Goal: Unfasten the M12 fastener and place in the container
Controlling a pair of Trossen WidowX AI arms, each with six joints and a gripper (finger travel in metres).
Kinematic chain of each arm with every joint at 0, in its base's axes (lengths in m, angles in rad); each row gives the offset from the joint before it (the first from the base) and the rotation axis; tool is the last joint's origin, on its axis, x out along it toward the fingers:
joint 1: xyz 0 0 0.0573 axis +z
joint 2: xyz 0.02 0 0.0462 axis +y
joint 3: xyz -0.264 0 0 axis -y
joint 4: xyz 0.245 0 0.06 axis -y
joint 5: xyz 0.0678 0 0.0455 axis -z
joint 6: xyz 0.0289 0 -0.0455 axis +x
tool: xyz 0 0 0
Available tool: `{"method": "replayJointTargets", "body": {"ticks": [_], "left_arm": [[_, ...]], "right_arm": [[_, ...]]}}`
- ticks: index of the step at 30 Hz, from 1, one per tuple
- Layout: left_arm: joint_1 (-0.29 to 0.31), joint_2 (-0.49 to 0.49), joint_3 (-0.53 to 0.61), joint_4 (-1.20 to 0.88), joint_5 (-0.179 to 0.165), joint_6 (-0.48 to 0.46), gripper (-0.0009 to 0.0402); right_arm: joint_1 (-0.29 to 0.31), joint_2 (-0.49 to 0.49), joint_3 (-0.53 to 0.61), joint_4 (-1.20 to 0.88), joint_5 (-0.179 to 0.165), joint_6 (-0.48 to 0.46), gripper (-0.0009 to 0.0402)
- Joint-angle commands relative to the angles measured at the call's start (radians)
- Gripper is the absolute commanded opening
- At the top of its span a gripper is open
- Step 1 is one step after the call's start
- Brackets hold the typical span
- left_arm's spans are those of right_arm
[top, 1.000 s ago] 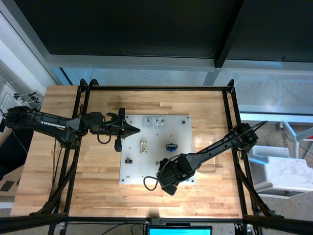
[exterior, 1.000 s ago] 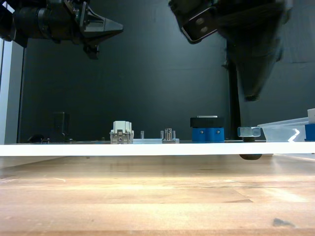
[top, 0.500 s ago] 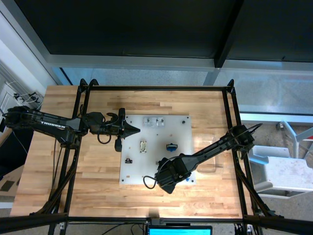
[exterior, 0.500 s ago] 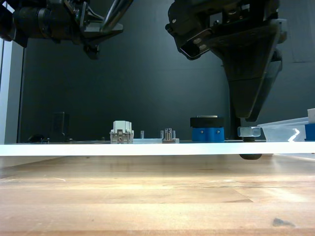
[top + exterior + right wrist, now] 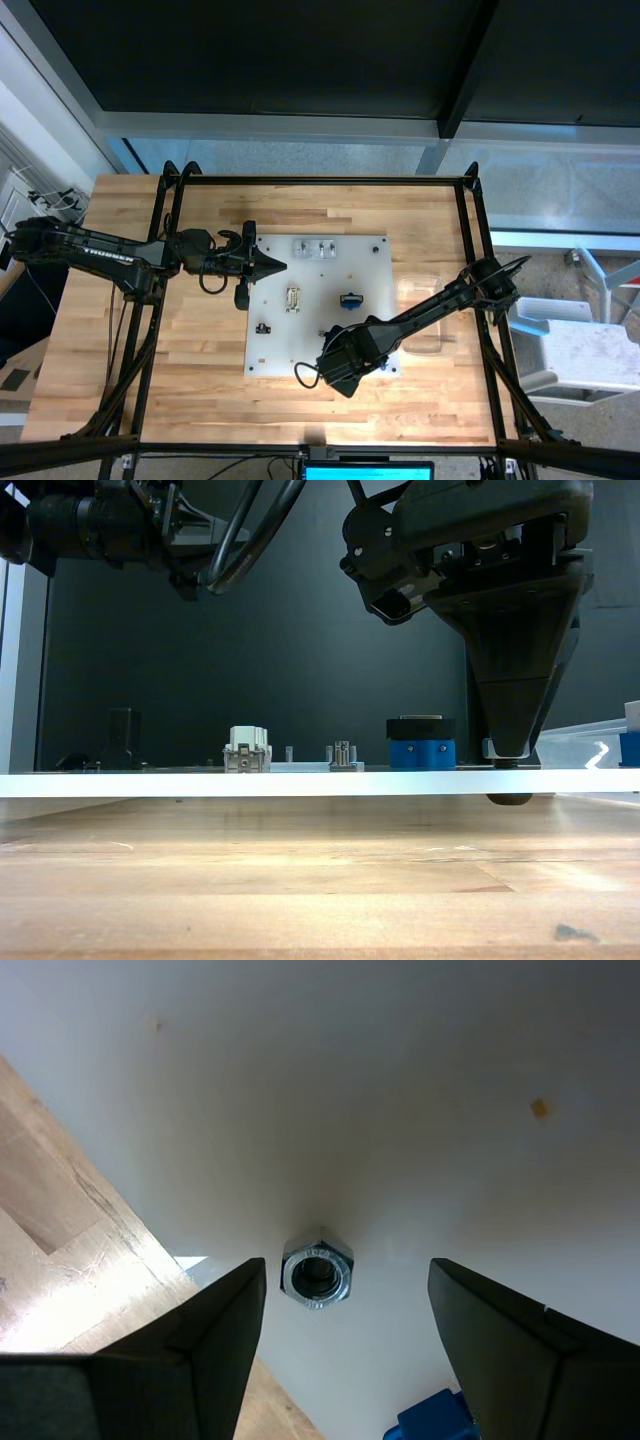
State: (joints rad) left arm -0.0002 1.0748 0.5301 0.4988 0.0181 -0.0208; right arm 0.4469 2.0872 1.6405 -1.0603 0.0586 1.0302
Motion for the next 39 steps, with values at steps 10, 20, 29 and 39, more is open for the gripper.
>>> {"method": "replayJointTargets", "body": {"ticks": [10, 20, 29, 39], "left_arm": [[0.0, 0.0, 0.0, 0.0, 0.0, 0.0, 0.0], [0.0, 0.0, 0.0, 0.0, 0.0, 0.0, 0.0], [0.0, 0.0, 0.0, 0.0, 0.0, 0.0, 0.0], [0.0, 0.0, 0.0, 0.0, 0.0, 0.0, 0.0]], "right_arm": [[-0.004, 0.009, -0.004, 0.015, 0.002, -0.013, 0.0169], [-0.004, 0.026, -0.002, 0.053, -0.007, -0.026, 0.0117], [-0.004, 0.016, -0.002, 0.043, -0.008, -0.029, 0.004], [-0.004, 0.014, -0.002, 0.046, -0.037, -0.241, 0.0001]]}}
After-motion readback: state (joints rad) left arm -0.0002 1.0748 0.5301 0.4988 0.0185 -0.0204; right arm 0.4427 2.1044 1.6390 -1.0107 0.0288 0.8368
